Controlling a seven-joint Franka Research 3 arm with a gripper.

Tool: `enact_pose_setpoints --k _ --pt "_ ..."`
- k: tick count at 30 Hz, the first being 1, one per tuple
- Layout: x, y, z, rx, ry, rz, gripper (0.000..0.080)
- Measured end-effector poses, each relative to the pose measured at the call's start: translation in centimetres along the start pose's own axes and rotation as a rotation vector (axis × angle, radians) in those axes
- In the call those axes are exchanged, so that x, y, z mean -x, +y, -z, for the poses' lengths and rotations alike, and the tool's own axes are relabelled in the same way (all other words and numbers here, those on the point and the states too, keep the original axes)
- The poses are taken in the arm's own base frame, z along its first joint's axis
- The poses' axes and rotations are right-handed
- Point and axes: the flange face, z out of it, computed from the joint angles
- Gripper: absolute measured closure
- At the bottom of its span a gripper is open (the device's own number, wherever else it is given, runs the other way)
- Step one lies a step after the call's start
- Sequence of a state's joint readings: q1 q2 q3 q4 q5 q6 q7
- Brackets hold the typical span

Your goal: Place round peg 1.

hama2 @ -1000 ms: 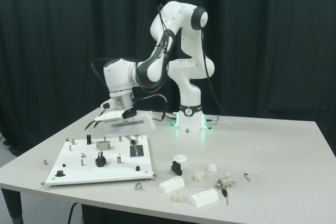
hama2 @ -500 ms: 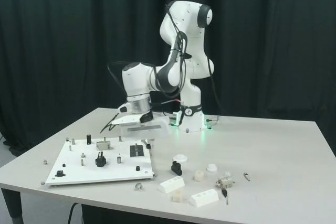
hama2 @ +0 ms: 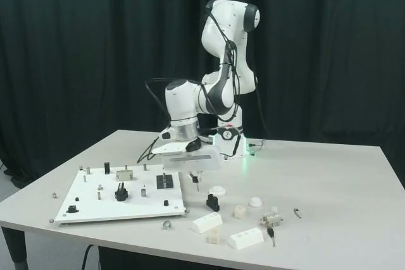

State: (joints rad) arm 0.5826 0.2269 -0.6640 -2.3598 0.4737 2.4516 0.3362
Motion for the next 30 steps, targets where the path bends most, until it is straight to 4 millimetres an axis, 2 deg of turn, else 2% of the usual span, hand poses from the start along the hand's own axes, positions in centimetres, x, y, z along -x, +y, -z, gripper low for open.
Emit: enact_pose_setpoints --k 16,23,30 --pt "5.6 -2.3 -0.9 0.005 -0.046 -0.06 0.0787" --pt "7.9 -4.7 -1.1 -0.005 -0.022 -0.07 0.0787" --pt "11.1 -7.9 -1.3 -0.03 0.018 -0.084 0.0787"
